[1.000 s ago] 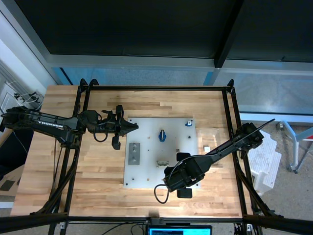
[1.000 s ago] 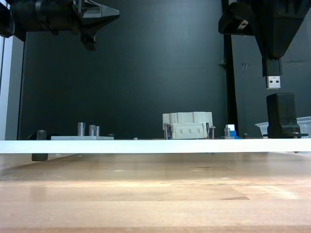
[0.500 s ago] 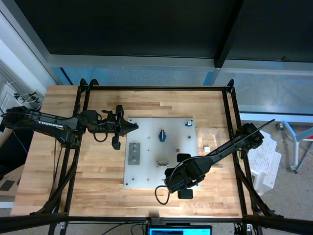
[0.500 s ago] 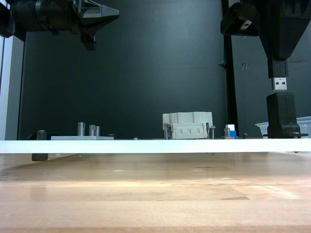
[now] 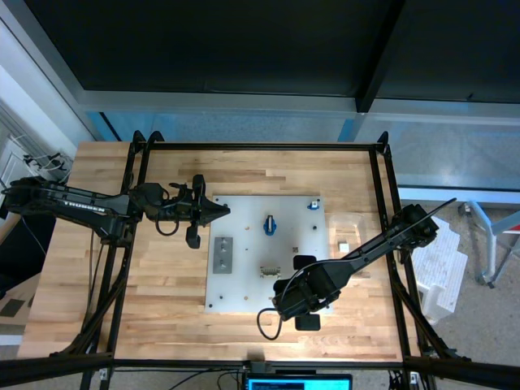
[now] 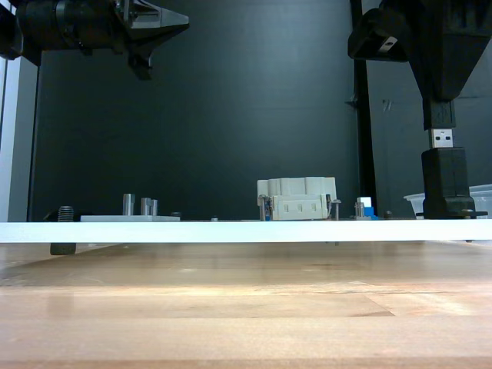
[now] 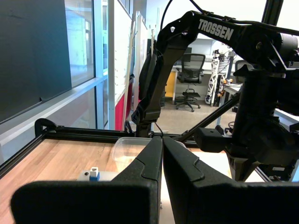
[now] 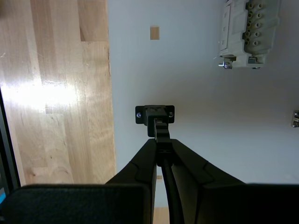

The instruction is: Pick the USB connector and install on taskboard

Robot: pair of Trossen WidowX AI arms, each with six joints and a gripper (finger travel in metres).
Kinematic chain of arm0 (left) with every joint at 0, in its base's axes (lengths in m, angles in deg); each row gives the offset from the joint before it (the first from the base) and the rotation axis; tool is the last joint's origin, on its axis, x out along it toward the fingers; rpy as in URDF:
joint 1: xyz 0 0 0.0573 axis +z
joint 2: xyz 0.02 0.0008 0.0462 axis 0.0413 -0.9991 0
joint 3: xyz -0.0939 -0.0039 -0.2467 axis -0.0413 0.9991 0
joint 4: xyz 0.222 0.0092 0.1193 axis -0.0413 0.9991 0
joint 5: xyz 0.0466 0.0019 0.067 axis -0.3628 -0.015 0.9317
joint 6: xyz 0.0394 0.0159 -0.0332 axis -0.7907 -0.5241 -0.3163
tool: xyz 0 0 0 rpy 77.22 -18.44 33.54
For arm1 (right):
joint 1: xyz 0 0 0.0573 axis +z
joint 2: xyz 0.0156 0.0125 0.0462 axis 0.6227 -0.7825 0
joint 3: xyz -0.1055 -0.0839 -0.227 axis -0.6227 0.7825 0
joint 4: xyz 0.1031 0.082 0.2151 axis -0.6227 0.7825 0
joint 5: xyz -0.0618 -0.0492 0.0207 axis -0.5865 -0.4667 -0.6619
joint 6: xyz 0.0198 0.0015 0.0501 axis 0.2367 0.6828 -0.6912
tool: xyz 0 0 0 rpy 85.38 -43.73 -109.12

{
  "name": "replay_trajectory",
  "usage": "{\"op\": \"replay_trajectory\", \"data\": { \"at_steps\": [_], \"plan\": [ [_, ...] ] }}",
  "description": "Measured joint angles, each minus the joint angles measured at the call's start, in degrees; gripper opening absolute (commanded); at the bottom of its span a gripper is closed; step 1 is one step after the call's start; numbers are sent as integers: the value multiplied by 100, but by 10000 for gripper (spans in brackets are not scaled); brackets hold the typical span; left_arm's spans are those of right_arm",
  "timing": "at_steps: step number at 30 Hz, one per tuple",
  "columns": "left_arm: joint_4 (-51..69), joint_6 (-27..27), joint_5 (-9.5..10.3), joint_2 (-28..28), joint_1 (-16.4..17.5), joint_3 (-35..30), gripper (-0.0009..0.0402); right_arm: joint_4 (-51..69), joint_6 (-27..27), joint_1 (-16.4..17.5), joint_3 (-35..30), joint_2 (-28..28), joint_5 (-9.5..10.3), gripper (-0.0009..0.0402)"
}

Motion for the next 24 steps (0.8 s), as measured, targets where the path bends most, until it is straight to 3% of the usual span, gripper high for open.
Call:
{"op": "replay_trajectory", "data": {
  "at_steps": [24],
  "plan": [
    [2,2,0,0,0,0,0,-361,68,0,341,26,63,0]
  ]
}}
